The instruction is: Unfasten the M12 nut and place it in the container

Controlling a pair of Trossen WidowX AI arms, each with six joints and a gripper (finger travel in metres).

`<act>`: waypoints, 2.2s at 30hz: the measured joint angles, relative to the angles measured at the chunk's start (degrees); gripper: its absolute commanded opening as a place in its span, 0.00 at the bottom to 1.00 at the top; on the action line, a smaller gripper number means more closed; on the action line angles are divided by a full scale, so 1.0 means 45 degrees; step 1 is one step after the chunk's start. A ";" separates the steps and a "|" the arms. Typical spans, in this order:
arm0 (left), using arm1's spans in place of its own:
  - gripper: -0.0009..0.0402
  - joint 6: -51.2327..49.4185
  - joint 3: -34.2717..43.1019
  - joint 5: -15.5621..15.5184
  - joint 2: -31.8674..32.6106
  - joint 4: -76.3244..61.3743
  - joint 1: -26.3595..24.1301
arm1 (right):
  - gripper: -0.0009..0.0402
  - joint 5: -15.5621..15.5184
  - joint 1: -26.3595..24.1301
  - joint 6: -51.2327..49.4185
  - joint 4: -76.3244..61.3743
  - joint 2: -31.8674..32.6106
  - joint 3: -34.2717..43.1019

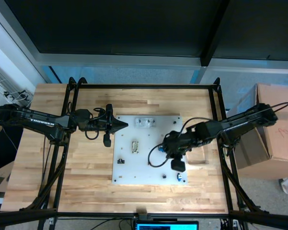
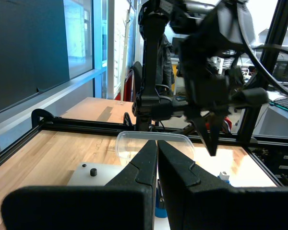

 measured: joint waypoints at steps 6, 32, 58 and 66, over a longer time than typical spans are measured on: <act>0.02 0.0000 0.0005 0.0000 0.0000 0.0000 0.0000 | 0.02 0.0015 0.0738 0.2317 -0.1671 0.1574 0.1651; 0.02 0.0005 0.0000 0.0005 0.0000 0.0000 0.0000 | 0.02 0.0680 0.2050 0.7300 -0.5076 0.3711 0.5192; 0.02 0.0005 0.0005 0.0005 0.0000 0.0000 0.0000 | 0.32 0.1156 0.2239 0.6776 -0.5149 0.4459 0.4911; 0.02 0.0005 0.0005 0.0005 0.0000 0.0000 0.0000 | 0.50 0.0894 0.2317 0.6955 -0.4444 0.5348 0.4896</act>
